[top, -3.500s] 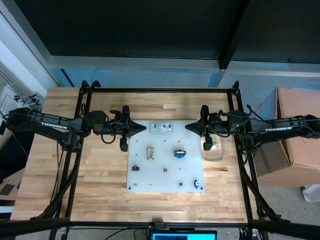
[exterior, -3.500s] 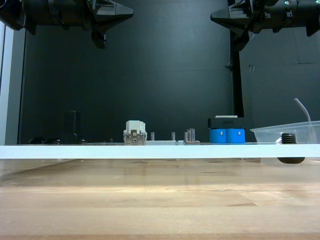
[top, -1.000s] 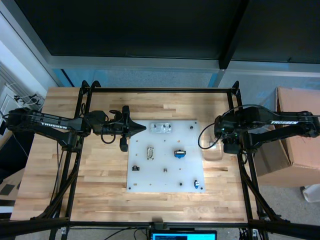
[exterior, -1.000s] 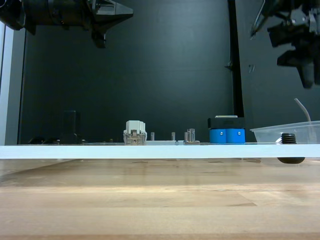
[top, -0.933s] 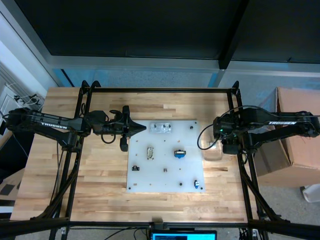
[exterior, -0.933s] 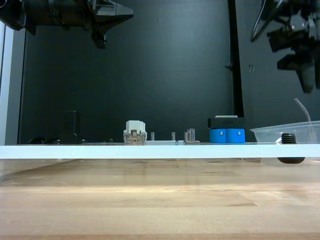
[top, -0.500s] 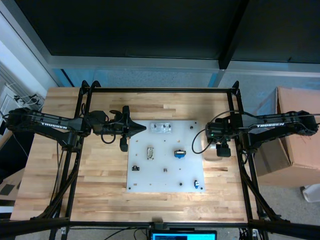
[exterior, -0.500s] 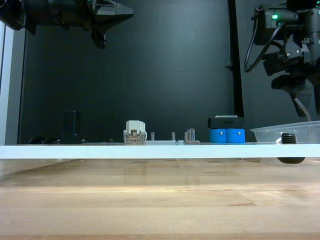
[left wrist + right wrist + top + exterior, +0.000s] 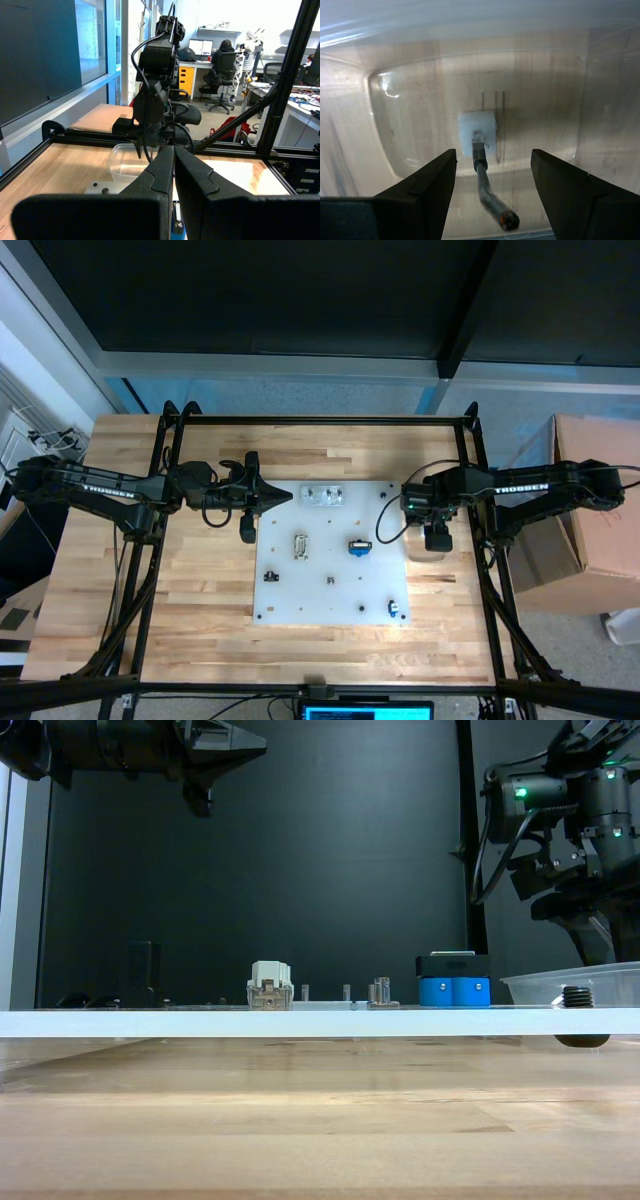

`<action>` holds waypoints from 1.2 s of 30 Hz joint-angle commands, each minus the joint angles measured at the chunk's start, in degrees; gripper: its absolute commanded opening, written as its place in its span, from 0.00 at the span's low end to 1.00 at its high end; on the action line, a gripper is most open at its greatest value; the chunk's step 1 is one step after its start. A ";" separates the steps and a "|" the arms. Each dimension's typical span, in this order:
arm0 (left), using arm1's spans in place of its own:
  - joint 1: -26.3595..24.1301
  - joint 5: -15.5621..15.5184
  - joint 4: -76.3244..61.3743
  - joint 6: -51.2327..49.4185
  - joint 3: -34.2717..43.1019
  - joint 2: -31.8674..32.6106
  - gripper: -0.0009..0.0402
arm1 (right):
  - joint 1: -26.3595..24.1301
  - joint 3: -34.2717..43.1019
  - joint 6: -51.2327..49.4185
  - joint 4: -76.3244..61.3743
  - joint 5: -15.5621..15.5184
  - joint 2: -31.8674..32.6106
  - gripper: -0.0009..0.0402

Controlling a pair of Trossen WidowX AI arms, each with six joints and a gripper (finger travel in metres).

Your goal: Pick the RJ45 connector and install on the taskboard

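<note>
Bin [image 9: 355, 110] walls ring RJ45 connector [image 9: 479, 154]; right hand [image 9: 492, 159] straddles above; left hand [image 9: 174, 150] high, clear.

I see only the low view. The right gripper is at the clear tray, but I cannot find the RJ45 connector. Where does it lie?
Observer: The RJ45 connector lies free in the clear tray, on its floor, cable attached, tip on a white pad.
Operator: Do the right jaws hold it?
Observer: No. The right gripper points down at it, jaws open, not touching it.
Operator: And the left one?
Observer: The left gripper has its jaws shut, nothing between them.
</note>
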 commanded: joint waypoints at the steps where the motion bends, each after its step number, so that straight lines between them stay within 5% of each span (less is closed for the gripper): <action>1: 0.00 0.00 0.00 0.00 0.00 0.00 0.02 | -0.11 0.00 -0.59 -0.09 -1.49 -0.09 0.48; 17: 0.02 0.00 0.02 0.00 0.00 0.00 0.02 | -0.50 0.02 -0.98 -0.39 -2.58 -0.07 0.33; 36: 0.00 0.00 0.00 0.00 0.00 0.00 0.02 | -0.50 0.02 -0.92 -0.39 -2.51 -0.07 0.32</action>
